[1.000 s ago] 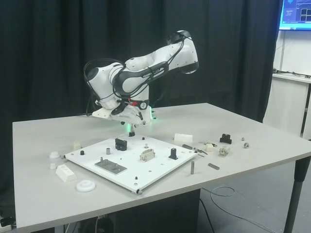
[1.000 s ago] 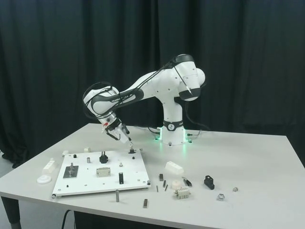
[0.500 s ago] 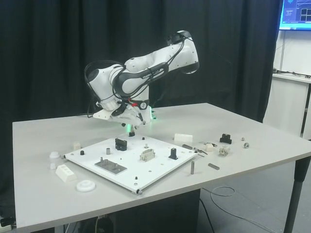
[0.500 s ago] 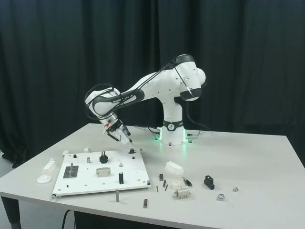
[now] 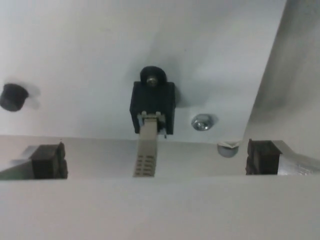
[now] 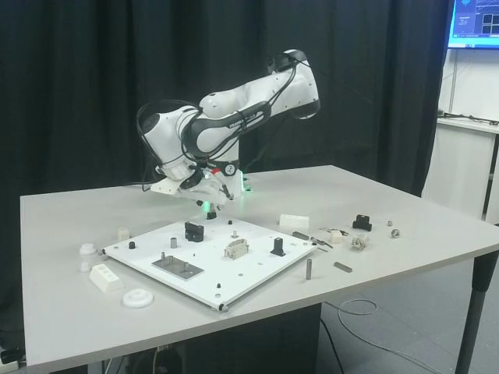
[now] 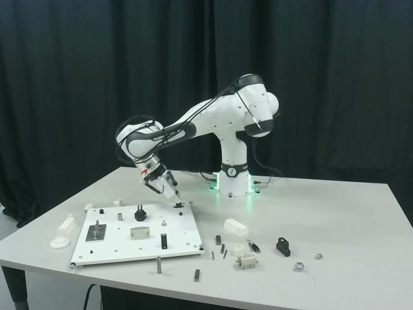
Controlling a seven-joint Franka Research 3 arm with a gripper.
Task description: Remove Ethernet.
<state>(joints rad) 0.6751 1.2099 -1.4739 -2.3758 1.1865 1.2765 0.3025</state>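
In the wrist view a black Ethernet socket is bolted to the white board. A grey plug sticks out of it toward the camera. My gripper is open. Its black fingertips stand wide on either side of the plug, apart from it. In the room views the gripper hangs tilted just above the socket at the board's back edge, near the arm's base.
The board also carries a black holder, a connector, a black piece and a grey plate. Loose parts lie right of it: a white block, a black part. White pieces lie to its left.
The arm has shifted slightly, bringing the tilted gripper a little closer over the socket at the board's back edge. Nothing on the board or table has moved.
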